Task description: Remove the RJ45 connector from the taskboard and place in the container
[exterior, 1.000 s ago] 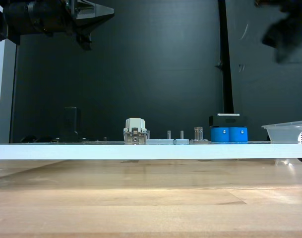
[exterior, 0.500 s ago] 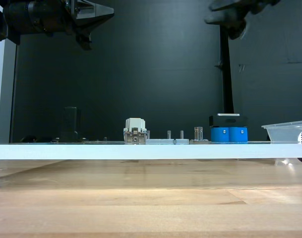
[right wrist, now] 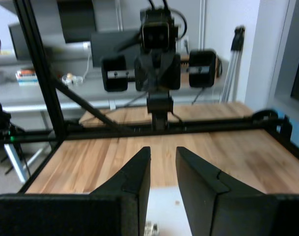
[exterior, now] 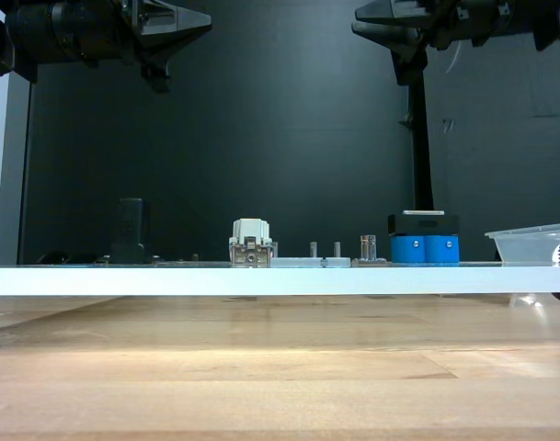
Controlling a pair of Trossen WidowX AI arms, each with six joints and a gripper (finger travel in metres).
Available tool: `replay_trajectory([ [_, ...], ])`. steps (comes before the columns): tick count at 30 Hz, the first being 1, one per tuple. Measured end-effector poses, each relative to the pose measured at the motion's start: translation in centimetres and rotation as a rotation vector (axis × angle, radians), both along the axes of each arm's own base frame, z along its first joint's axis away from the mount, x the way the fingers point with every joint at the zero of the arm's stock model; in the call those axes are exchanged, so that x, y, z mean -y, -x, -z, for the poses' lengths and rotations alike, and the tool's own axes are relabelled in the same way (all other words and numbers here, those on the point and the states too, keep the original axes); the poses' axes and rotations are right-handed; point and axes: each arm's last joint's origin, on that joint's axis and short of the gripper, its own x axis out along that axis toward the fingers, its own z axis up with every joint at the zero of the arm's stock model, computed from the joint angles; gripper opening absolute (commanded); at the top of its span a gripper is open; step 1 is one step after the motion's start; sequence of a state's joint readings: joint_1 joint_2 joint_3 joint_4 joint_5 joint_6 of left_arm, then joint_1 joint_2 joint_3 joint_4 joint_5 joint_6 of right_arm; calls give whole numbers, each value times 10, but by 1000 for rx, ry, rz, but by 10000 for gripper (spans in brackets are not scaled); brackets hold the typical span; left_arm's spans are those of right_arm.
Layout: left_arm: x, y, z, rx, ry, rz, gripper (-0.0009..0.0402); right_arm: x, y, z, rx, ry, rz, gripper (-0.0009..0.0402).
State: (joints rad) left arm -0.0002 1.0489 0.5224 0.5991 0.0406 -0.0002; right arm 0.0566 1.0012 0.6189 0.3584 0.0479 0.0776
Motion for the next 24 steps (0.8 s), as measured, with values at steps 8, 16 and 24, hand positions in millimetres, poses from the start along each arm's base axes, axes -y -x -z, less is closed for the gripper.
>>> replay_trajectory([
  [8,0,0,0,0,0,0,0,9,2,7,59,48,30,4],
  [16,0,0,0,0,0,0,0,10,1,8,60,49,21,-1],
  [24,0,0,0,0,0,0,0,10,1,8,55,50,25,0],
])
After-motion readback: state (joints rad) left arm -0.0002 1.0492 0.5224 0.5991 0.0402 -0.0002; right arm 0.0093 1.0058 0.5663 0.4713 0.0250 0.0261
